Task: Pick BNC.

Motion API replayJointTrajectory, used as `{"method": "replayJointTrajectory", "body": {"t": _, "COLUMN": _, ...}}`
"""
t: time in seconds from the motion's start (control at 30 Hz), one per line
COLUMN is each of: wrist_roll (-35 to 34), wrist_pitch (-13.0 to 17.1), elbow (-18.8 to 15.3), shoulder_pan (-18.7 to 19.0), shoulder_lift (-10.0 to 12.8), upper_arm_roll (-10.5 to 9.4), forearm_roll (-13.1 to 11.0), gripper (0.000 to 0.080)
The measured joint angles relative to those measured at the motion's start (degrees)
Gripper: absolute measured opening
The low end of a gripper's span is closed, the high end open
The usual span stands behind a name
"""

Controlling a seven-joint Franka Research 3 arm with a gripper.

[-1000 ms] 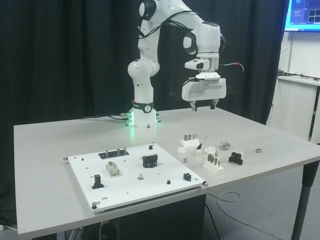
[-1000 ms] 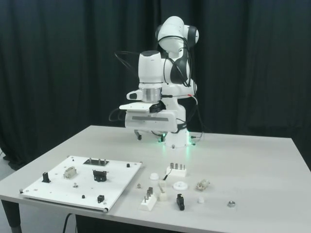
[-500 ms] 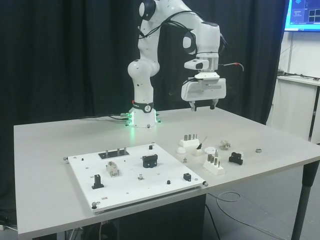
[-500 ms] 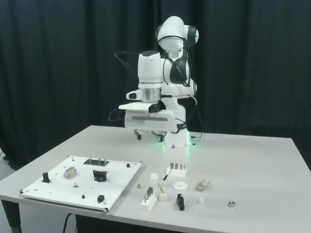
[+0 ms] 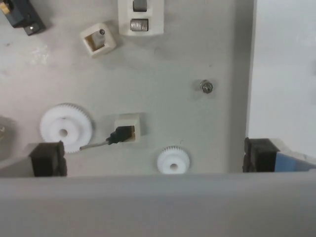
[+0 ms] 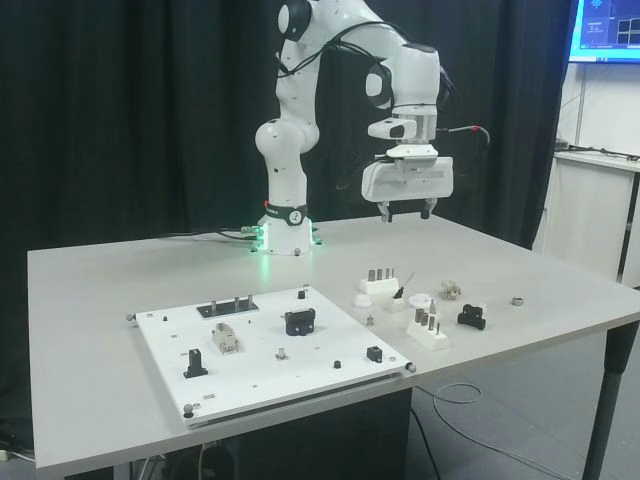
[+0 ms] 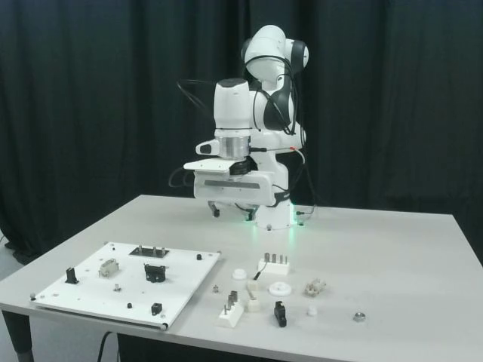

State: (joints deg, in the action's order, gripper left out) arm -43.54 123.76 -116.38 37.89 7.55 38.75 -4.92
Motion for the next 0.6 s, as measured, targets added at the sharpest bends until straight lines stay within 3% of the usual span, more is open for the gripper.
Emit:
{"method": "replayJointTrajectory", "body": {"t": 0.27, "wrist_roll": -1.19, "wrist_pitch": 0.00, "elbow": 0.00, "shoulder_pan": 0.00, "shoulder_lift": 0.00, "upper_arm_roll": 0.00, "forearm_roll": -0.05, "gripper": 0.0800}}
{"method": "replayJointTrajectory", "body": {"t": 0.6, "wrist_roll": -8.40, "wrist_pitch": 0.51, "elbow": -0.02, "shoulder_pan": -0.09, "shoulder_lift": 0.00, "upper_arm_roll": 0.12, "forearm_roll": -0.04, "gripper": 0.0800}}
